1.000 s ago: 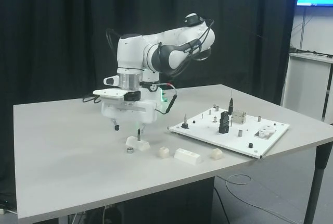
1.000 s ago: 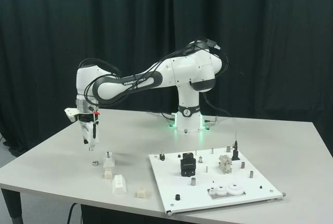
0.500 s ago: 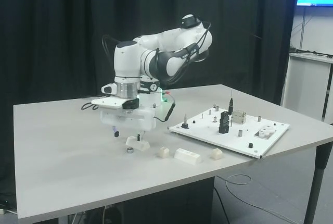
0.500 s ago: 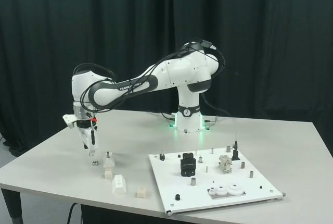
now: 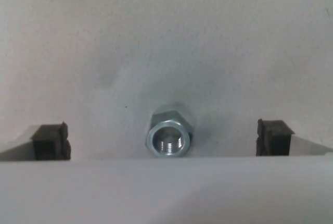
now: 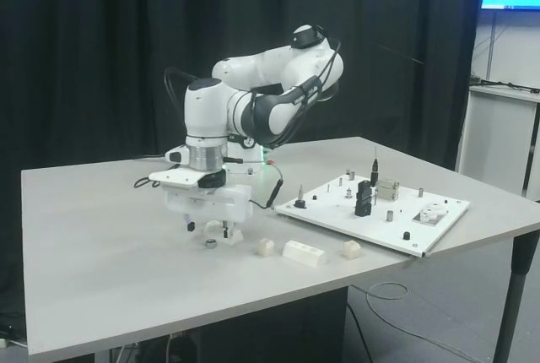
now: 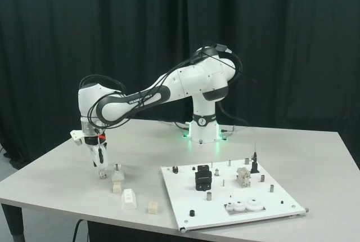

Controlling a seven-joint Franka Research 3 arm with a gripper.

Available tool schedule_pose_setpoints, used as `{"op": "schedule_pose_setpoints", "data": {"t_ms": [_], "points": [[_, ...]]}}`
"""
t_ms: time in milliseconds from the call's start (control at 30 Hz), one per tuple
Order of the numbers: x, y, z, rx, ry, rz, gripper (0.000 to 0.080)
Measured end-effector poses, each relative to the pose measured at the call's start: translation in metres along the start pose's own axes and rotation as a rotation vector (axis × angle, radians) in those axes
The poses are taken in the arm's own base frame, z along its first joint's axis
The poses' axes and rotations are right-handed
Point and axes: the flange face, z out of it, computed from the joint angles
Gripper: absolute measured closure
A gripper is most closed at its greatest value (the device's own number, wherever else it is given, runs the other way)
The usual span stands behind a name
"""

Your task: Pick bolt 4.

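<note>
A small grey metal hex piece with a threaded hole (image 5: 167, 138) lies on the grey table, more like a nut than a bolt. In the wrist view it sits midway between my two black fingertips (image 5: 50, 141), which stand wide apart on either side of it. My gripper (image 6: 208, 230) is open and hangs low over the hex piece (image 6: 210, 243), just above the table. From the second room view, the gripper (image 7: 101, 166) is directly above the hex piece (image 7: 102, 175). Nothing is held.
A white block with an upright bolt (image 7: 117, 173) stands close beside the gripper. Three more white blocks (image 6: 305, 252) lie along the table's front. A white board (image 6: 337, 211) carrying several bolts and black and grey parts sits to the right.
The arm has swung a little toward the table's front and come down. The gripper has dropped from well above the table to just over the hex piece.
</note>
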Motion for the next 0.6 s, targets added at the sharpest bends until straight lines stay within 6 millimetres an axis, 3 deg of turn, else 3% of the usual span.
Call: {"op": "schedule_pose_setpoints", "data": {"t_ms": [600], "points": [[-0.004, 0.008, 0.021, -0.005, -0.008, 0.038, 0.0003]]}}
